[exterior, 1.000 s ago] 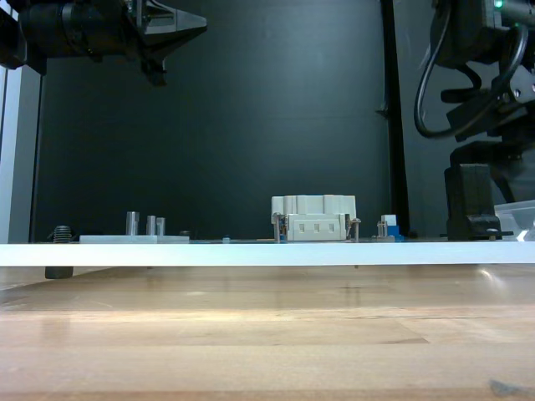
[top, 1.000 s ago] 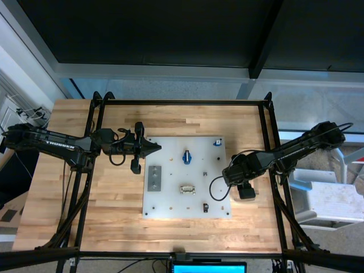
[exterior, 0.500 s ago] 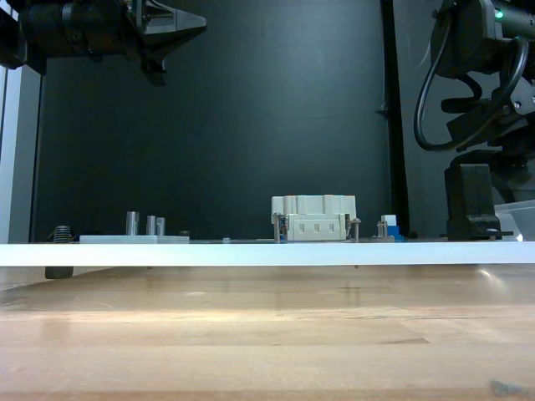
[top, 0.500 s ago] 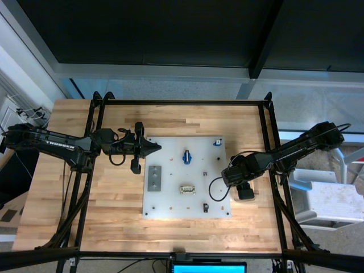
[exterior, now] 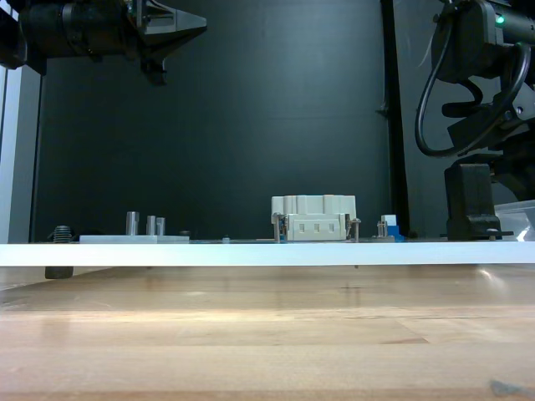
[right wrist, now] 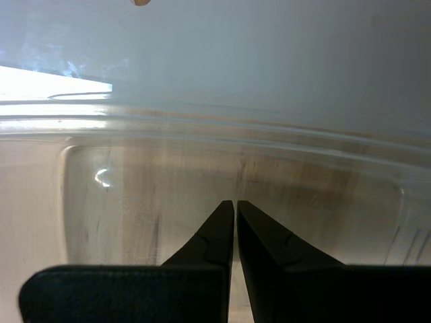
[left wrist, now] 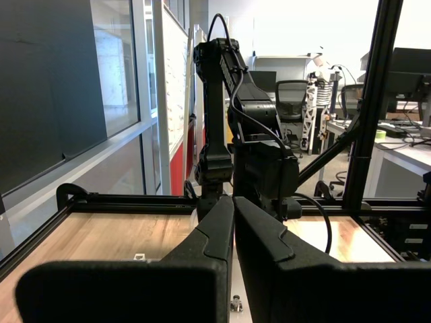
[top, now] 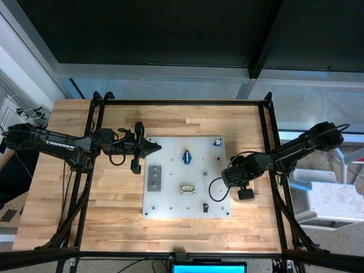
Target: Pick the 16mm bar and place in it's hole on the taskboard
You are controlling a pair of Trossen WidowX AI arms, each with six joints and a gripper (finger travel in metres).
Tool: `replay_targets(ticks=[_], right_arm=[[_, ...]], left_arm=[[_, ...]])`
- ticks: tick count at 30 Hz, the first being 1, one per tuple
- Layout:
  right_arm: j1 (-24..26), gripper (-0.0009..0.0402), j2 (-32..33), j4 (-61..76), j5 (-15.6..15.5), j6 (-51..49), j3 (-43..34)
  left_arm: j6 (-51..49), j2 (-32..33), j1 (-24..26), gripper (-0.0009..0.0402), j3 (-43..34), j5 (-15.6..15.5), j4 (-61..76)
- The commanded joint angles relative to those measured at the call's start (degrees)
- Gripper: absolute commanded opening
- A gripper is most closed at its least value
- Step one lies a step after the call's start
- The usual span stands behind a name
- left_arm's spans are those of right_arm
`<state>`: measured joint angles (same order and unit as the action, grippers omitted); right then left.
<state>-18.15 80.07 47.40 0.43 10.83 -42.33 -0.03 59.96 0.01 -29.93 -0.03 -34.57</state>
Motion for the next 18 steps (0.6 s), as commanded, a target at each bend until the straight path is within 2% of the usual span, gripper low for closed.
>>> replay_targets(ticks=[1,8,18], right_arm=[[0.0,0.0002,-0.02,0.07,-0.09,0.13,-0.04],[-0.02,0.0,-0.17,0.26,-0.48,0.28,-0.55],[0.0,0.0,-2.49,5.84,-0.46,0.5,-5.46]], left_arm=[[0.0,0.04,0.0,0.0,-0.02,0.02,0.0],[0.0,0.02,0.0,0.0,-0.02,0.02,0.0],[0.02,0.02,0.0,0.0,-0.02,0.02,0.0]])
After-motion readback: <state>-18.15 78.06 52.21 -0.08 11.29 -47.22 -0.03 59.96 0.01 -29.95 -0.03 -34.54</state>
